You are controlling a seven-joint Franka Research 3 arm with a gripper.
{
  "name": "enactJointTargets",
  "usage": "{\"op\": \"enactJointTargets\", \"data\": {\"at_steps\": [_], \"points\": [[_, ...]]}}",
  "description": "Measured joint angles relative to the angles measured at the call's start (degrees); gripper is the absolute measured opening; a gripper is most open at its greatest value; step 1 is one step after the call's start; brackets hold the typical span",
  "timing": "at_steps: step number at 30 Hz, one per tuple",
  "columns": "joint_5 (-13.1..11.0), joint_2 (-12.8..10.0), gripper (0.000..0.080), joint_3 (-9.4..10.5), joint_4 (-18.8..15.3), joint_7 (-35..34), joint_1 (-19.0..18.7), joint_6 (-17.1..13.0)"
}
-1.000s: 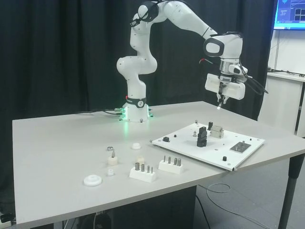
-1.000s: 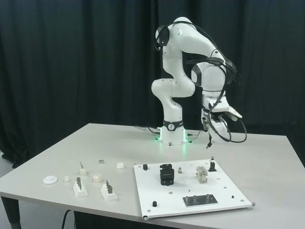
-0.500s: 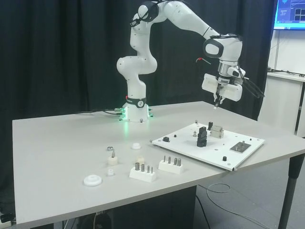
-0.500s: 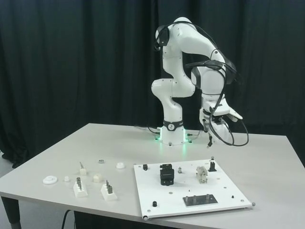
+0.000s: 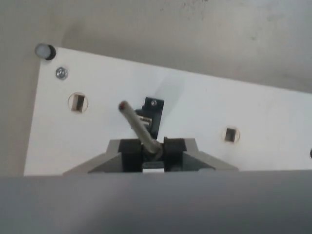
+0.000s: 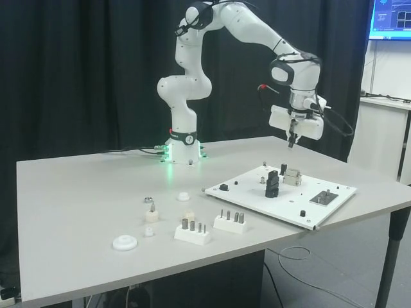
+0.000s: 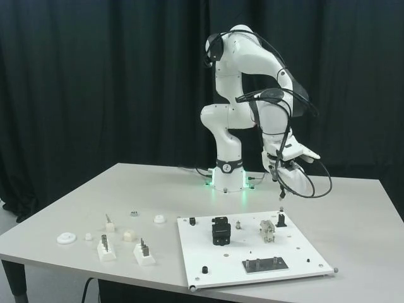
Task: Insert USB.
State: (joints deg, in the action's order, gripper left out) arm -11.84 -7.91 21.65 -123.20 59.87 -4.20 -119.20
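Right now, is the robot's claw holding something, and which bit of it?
Yes. The gripper pinches a thin grey rod-like plug by its upper end; the lower tip hangs free above the white board.

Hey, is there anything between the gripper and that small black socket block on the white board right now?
Only air: the gripper hangs above the black socket block, the gap showing bare in the second room view.
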Motion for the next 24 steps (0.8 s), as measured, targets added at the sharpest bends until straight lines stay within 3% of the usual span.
{"op": "enactJointTargets", "data": {"at_steps": [8,24], "points": [[-2.97,0.03,0.0091,-1.07,-2.42,4.45,0.00,-2.04],[-10.85,0.12,0.0091,-3.77,-5.04,14.46,0.00,-2.26]]}}
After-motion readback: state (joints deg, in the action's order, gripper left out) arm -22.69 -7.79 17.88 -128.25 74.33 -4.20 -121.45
